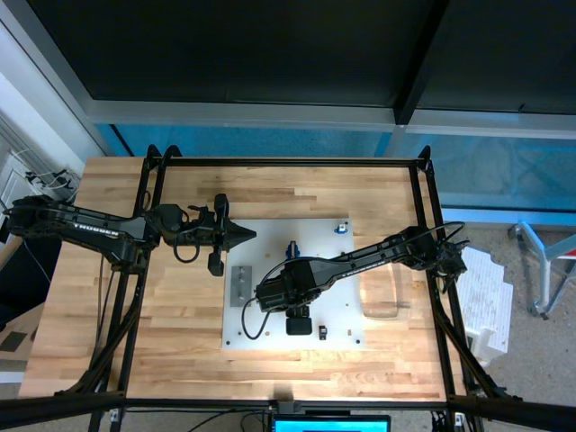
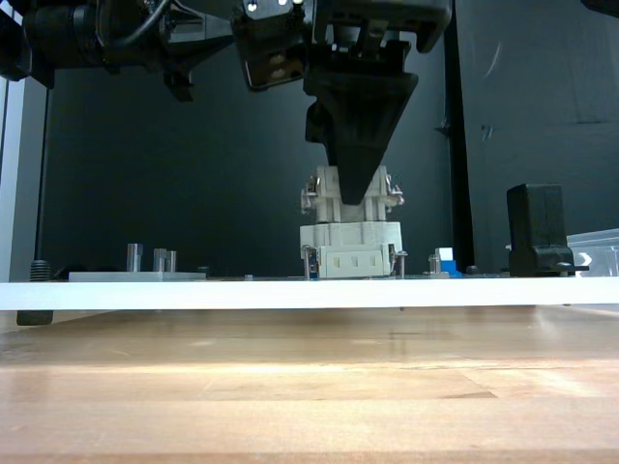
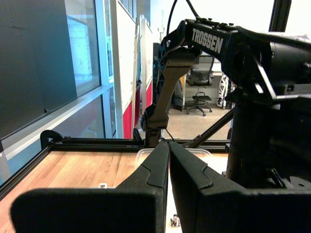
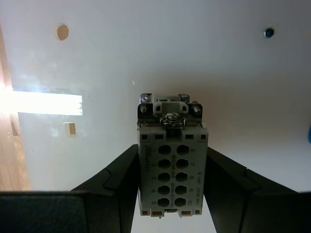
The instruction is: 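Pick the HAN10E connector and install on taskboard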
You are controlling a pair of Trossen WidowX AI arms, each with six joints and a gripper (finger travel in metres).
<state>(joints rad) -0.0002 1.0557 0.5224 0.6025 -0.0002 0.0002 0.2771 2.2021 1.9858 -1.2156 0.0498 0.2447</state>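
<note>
Connector (image 4: 172, 170) clamped in right gripper (image 2: 356, 191), directly over pale socket (image 2: 350, 249) on board (image 1: 270, 238).

Right gripper: fingers closed on the connector's two long sides, pin holes facing the wrist camera. The connector hangs straight below the gripper with its long axis across the table, in line with the socket. Whether the two already touch cannot be told, and the likely next move is a straight downward press. Left gripper (image 1: 241, 234): fingers shut together on nothing, held above the board's far left corner, well apart from the work. Nearby: grey metal block (image 1: 241, 286) left of the socket, blue clip (image 1: 292, 247) beyond it, black upright fitting (image 2: 535, 230) to its right, clear tray (image 1: 387, 292) past the board's right edge. None of them lies between connector and socket.
</note>
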